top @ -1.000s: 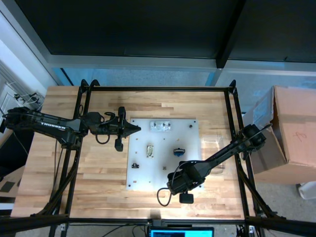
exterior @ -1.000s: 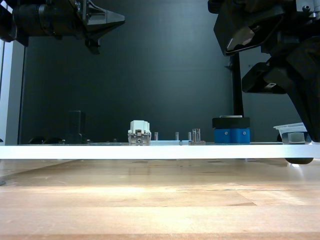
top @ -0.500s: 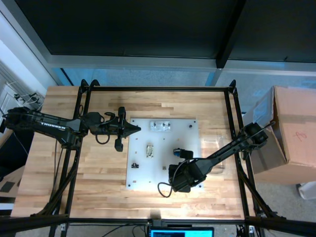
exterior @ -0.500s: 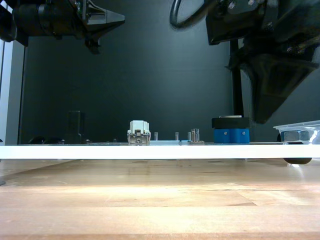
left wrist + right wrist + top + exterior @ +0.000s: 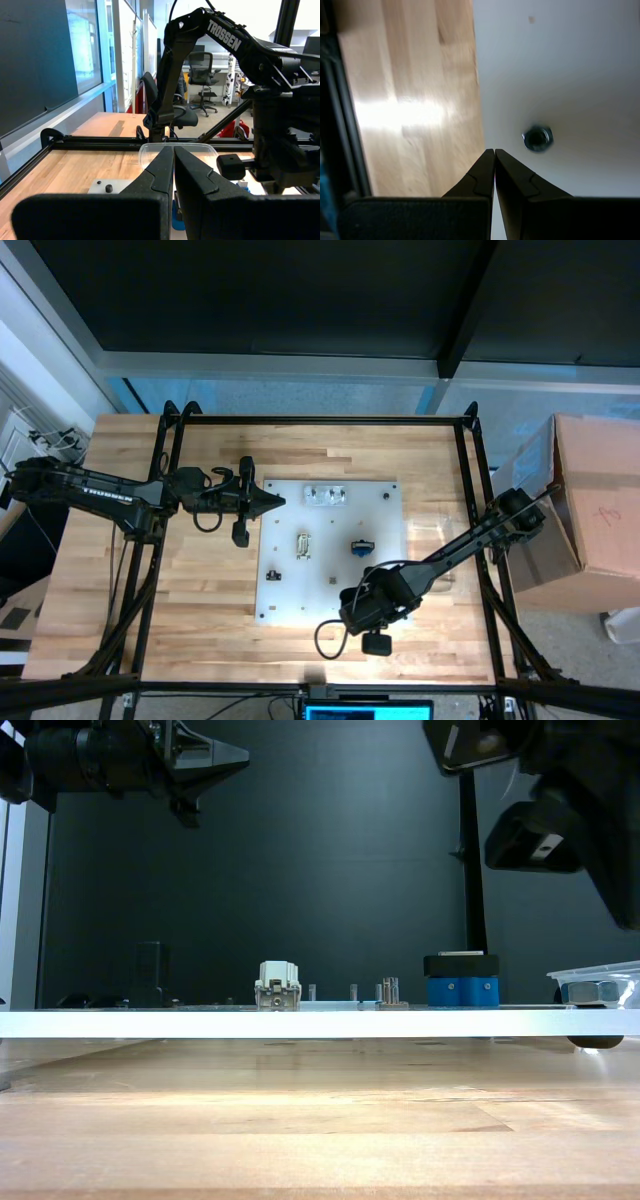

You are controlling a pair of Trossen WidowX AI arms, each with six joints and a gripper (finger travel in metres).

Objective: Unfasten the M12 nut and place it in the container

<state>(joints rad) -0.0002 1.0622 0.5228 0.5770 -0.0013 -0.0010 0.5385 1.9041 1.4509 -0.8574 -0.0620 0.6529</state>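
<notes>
Cardboard box (image 5: 590, 510) right of wooden table (image 5: 200, 640), blue block (image 5: 462, 990), white connector (image 5: 277, 988)

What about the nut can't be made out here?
Right wrist view: nut, clear of the shut right gripper above the board, shows end-on; height on its stud hidden.
High view: right arm covers it.
Low view: it overlaps the clear tray; depth unreadable.
Left gripper, shut, by the board's left edge, hides nothing.

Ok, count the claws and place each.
2. Left claw, shut, hangs over the board's far left edge; right claw, shut and empty, over its near right edge, beside the nut on its stud.
</notes>
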